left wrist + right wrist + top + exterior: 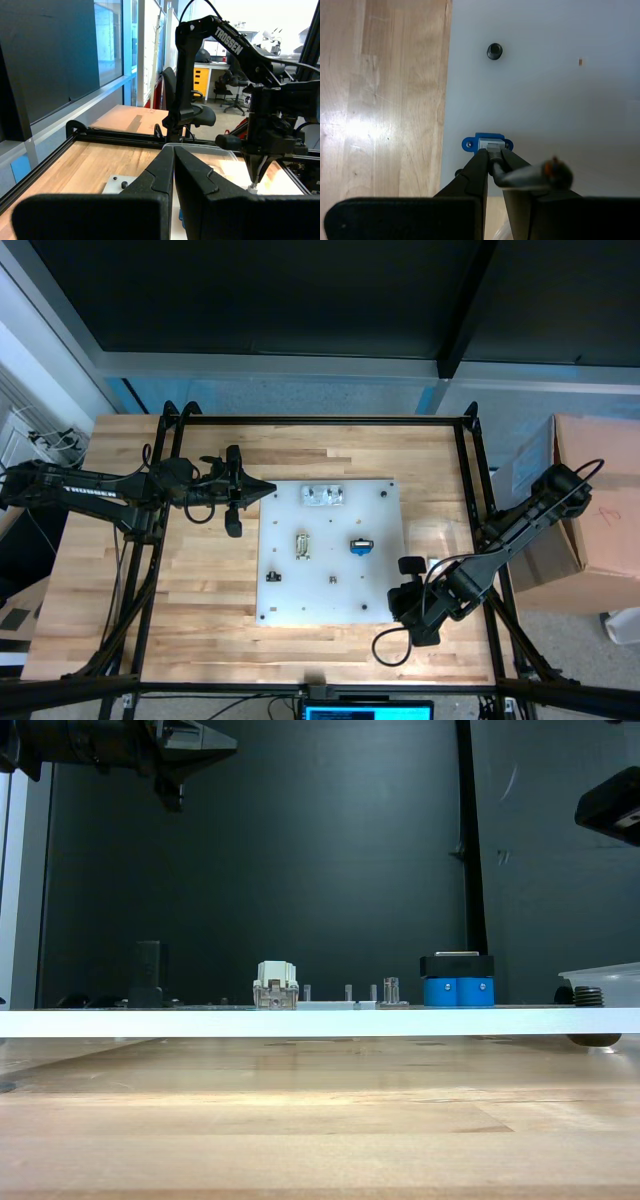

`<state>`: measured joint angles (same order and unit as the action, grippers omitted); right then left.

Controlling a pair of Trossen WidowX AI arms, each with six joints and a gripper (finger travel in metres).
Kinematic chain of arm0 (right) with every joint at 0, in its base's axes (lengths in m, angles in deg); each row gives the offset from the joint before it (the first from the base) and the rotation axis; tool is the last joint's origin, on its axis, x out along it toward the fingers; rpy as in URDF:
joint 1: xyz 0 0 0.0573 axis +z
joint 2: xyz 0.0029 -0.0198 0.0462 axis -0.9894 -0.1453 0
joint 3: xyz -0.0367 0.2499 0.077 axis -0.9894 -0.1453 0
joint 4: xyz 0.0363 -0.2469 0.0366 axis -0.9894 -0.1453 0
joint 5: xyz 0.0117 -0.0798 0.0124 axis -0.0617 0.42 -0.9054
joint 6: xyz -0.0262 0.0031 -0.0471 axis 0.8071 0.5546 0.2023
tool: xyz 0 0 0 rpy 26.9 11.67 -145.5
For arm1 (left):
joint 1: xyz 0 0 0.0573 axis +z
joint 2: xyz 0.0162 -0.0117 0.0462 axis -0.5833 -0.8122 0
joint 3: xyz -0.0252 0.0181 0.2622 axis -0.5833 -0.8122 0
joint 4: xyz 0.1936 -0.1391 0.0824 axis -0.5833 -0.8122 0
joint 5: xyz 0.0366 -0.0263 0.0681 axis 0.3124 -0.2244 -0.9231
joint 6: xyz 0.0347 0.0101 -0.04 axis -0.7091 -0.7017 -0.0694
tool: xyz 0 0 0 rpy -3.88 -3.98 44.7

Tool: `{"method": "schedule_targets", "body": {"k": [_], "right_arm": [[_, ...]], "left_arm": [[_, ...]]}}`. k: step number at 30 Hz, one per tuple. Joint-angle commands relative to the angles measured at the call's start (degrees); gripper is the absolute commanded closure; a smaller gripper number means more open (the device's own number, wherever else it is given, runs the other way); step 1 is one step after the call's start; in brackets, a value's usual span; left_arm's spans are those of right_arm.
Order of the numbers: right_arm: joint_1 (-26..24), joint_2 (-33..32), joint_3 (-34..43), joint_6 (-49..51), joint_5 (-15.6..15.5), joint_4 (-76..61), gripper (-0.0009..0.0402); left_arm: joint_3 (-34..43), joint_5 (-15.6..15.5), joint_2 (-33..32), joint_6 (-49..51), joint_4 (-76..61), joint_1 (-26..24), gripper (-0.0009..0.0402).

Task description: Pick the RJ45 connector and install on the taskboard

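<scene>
Evidently mid-carry, aligning before insertion. From high up, finds the right gripper (402, 600) over the near right corner of the white taskboard (300, 605), well apart from the blue socket (361, 546), and the left gripper (268, 487) over the far left corner. From table level, shows both grippers high above the board. Along the left wrist, shows fingers (150, 185) pressed together with nothing between. Along the right wrist, shows fingers clamped on the RJ45 connector (492, 149), grey cable stub (520, 175) bending away behind it, nose sighted toward the socket; judged held clear of its seat. Calls next, probably, for travelling over the socket, then lowering straight, keeping the connector square to the opening and the grip firm.
</scene>
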<state>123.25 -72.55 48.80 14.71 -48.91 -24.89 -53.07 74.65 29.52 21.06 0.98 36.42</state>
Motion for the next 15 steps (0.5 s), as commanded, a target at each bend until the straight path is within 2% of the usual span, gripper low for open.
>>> {"method": "schedule_targets", "body": {"k": [1,15], "right_arm": [[0.0,-0.3,-1.4,-0.6,-0.5,0.4,0.0393],[-0.1,-0.2,-2.2,-0.8,-0.7,1.4,0.0393]], "left_arm": [[0.0,0.0,0.0,0.0,0.0,0.0,0.0393],[0.0,0.0,0.0,0.0,0.0,0.0,0.0393]]}}
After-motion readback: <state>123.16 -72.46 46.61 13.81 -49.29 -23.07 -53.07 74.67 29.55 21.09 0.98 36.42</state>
